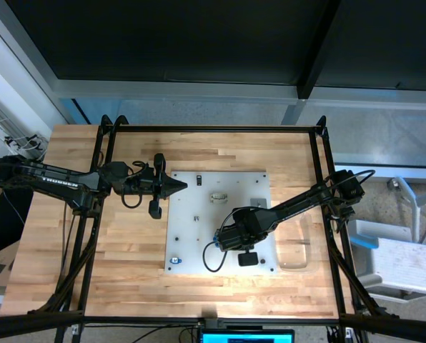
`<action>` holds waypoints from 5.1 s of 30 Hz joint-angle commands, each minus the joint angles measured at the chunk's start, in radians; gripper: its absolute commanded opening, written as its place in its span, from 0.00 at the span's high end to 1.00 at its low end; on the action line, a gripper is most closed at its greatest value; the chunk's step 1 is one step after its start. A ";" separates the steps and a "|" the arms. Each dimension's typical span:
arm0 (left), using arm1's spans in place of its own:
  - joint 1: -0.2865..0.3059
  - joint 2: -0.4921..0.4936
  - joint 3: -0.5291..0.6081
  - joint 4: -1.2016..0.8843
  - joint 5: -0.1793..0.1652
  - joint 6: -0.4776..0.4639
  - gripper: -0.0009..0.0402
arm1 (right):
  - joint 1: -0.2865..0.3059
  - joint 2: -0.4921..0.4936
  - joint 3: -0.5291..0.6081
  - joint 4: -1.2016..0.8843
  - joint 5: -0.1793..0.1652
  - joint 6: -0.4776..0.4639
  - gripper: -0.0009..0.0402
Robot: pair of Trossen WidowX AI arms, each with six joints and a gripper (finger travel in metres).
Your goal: Pick the 16mm cylinder and place it in the container
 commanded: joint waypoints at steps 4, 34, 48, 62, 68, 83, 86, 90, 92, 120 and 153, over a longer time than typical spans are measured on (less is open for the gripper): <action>0.000 0.000 0.000 0.000 0.000 0.000 0.98 | 0.000 -0.005 0.000 -0.001 0.001 0.000 0.91; 0.000 0.000 0.000 0.000 0.000 0.000 0.98 | 0.000 -0.134 0.005 -0.088 0.001 0.004 0.93; 0.000 0.000 0.000 0.000 0.000 0.000 0.98 | 0.016 -0.267 -0.049 -0.140 -0.002 0.109 0.93; 0.000 0.000 0.000 0.000 0.000 0.000 0.98 | 0.070 -0.406 -0.185 -0.146 -0.020 0.248 0.93; 0.000 0.000 0.000 0.000 0.000 0.000 0.98 | 0.097 -0.449 -0.233 -0.154 -0.053 0.295 0.93; 0.000 0.000 0.000 0.000 0.000 0.000 0.98 | 0.181 -0.550 -0.357 -0.179 -0.080 0.403 0.93; 0.000 0.000 0.000 0.000 0.000 0.000 0.98 | 0.197 -0.560 -0.381 -0.174 -0.082 0.422 0.93; 0.000 0.000 0.000 0.000 0.000 0.000 0.98 | 0.211 -0.576 -0.432 -0.151 -0.111 0.446 0.93; 0.000 0.000 0.000 0.000 0.000 0.000 0.98 | 0.214 -0.586 -0.463 -0.118 -0.133 0.451 0.93; 0.000 0.000 0.000 0.000 0.000 0.000 0.98 | 0.225 -0.614 -0.633 0.089 -0.250 0.507 0.72; 0.000 0.000 0.000 0.000 0.000 0.000 0.98 | 0.225 -0.620 -0.632 0.088 -0.218 0.524 0.58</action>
